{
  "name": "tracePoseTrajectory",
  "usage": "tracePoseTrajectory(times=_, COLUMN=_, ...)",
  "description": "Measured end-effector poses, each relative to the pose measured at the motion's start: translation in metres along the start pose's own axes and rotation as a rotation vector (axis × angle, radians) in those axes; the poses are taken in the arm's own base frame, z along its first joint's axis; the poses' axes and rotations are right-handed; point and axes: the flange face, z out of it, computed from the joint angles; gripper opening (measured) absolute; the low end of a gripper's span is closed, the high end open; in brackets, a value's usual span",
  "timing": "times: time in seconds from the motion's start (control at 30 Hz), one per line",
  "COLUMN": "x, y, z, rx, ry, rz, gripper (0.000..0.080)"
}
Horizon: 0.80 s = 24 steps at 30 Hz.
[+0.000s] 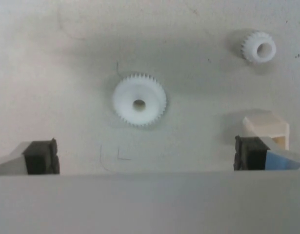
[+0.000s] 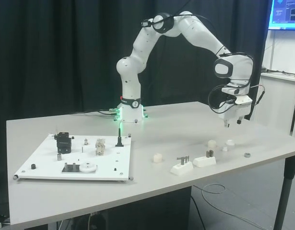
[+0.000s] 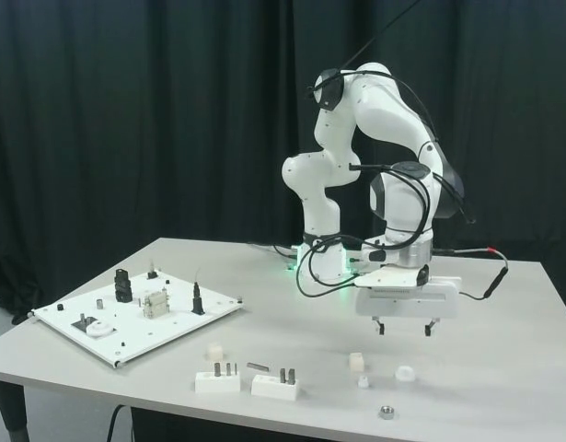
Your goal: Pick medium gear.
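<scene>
Gripper [image 1: 145, 155] fingers spread wide, empty | medium gear [image 1: 139, 100] below on table [image 1: 52, 73]; light, rigid, slick; pinch across toothed rim

White jointed arm [image 3: 356, 138], black cables, green-lit base [image 2: 130, 113], black-tipped gripper [image 3: 403, 326].

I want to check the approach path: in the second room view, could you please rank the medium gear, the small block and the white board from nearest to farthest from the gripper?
1. Medium gear: on the table, just below the open gripper.
2. Small block: slightly farther, toward the board's side; close to the gear's distance.
3. White board: far off at the table's other end.
</scene>
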Motion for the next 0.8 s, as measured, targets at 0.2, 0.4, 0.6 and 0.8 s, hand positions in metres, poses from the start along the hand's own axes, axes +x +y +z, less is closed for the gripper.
tracePoseTrajectory(times=0.2, x=-0.001, y=0.000, z=0.008, rx=-0.009, ry=0.001, rz=0.004, gripper=0.0800)
tracePoseTrajectory(times=0.4, x=-0.004, y=-0.003, z=0.024, rx=-0.014, ry=0.010, rz=0.005, gripper=0.0800)
tracePoseTrajectory(times=0.6, x=-0.008, y=-0.006, z=0.040, rx=-0.020, ry=0.018, rz=0.007, gripper=0.0800)
tracePoseTrajectory(times=0.8, x=-0.013, y=-0.009, z=0.052, rx=-0.028, ry=0.022, rz=0.009, gripper=0.0800)
